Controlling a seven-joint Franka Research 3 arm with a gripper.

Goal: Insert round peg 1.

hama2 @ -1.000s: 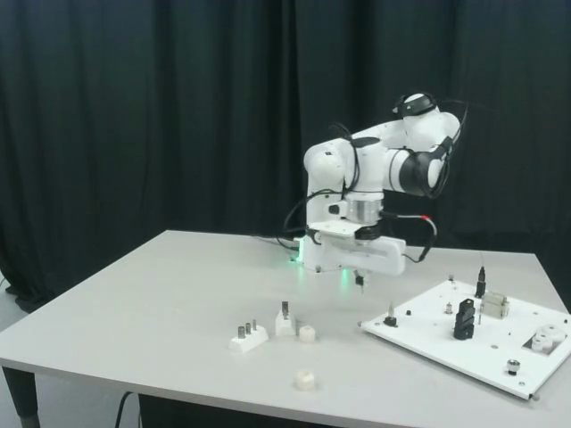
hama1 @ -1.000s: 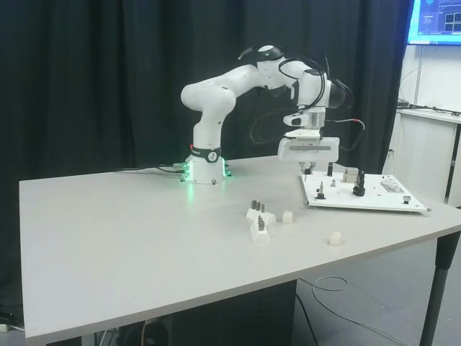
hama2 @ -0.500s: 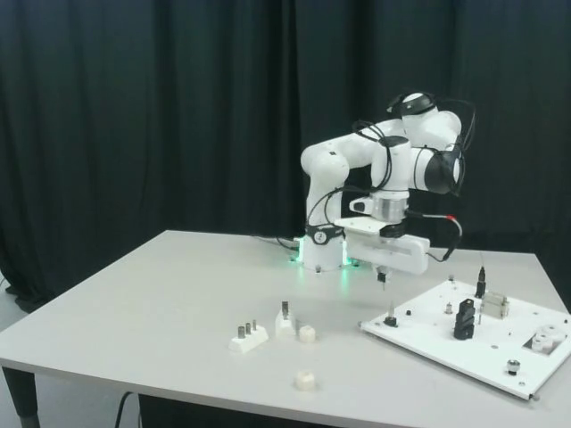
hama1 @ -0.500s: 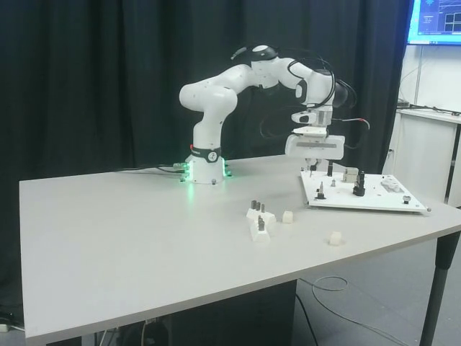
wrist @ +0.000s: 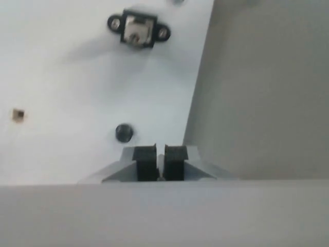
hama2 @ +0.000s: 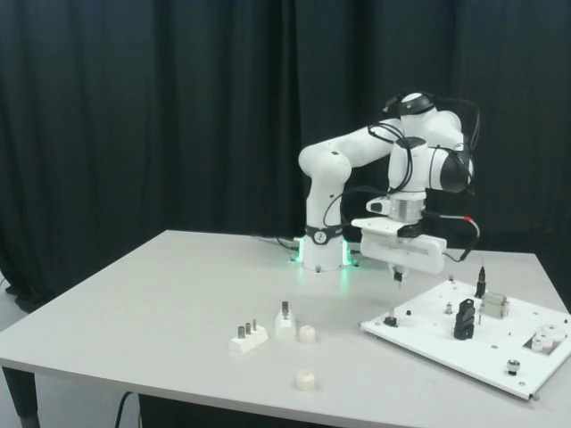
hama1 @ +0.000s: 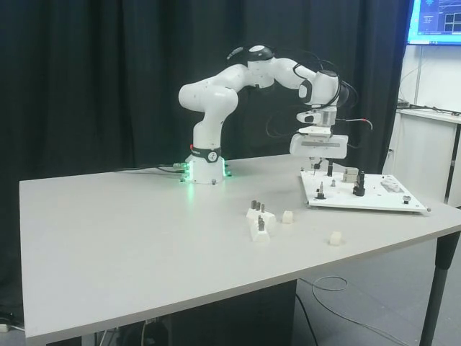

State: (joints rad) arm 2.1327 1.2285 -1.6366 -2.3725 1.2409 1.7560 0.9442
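Black curtains back a grey table (hama1: 144, 231) carrying a white board (hama2: 464, 343) at its far right end. The gripper (wrist: 160, 163) hangs over the board's near-left corner, its fingers nearly closed on something thin; whether that is the peg, hidden between them, I cannot tell. In the wrist view a small black hole (wrist: 123, 133) sits on the board just beside the fingertips. I judge the coming move needs a slight sideways shift, then a vertical descent.

Claw (wrist: 160, 165) nearly closed, pointing down
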